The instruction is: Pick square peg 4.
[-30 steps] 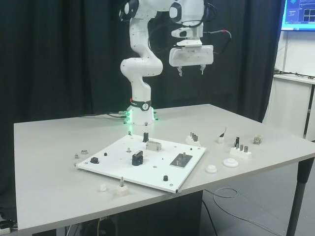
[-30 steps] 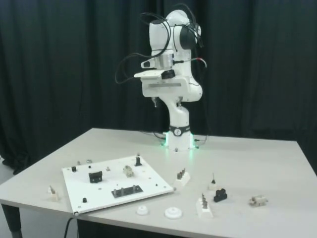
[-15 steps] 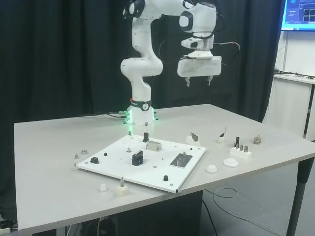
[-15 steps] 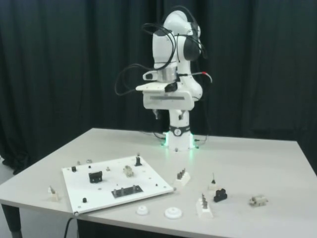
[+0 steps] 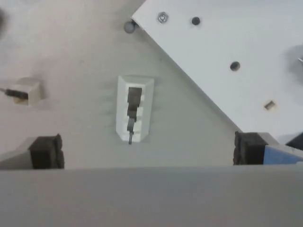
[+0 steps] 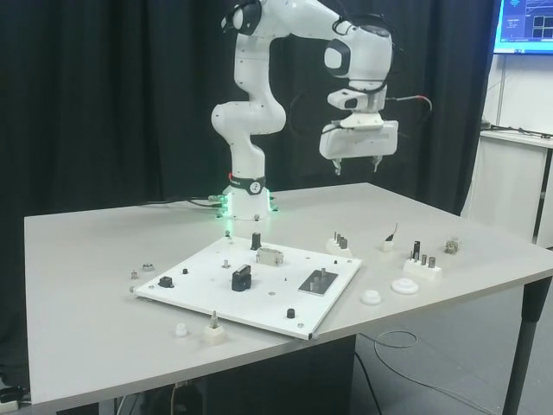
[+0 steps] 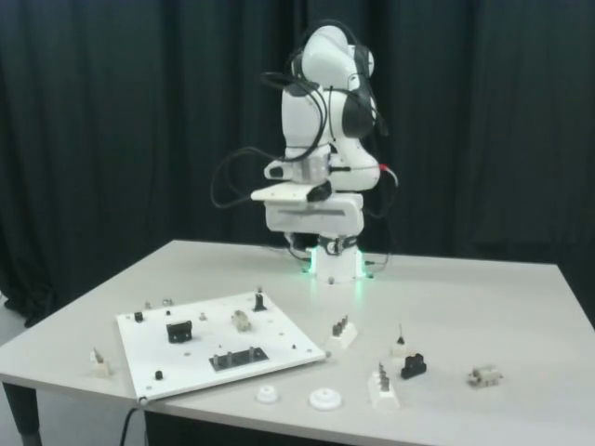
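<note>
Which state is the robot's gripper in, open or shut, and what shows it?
Open. In the wrist view the two black fingertips stand far apart at opposite sides, nothing between them, and the gripper hangs above the white peg holder.

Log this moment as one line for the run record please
phase: approach | gripper: open, empty, high above table | target: white peg holder below wrist, beside white board | contact: none

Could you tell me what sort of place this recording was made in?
Probably a robotics lab: a white arm bolted to a grey table, black curtains behind, and an assembly board with small parts.
</note>
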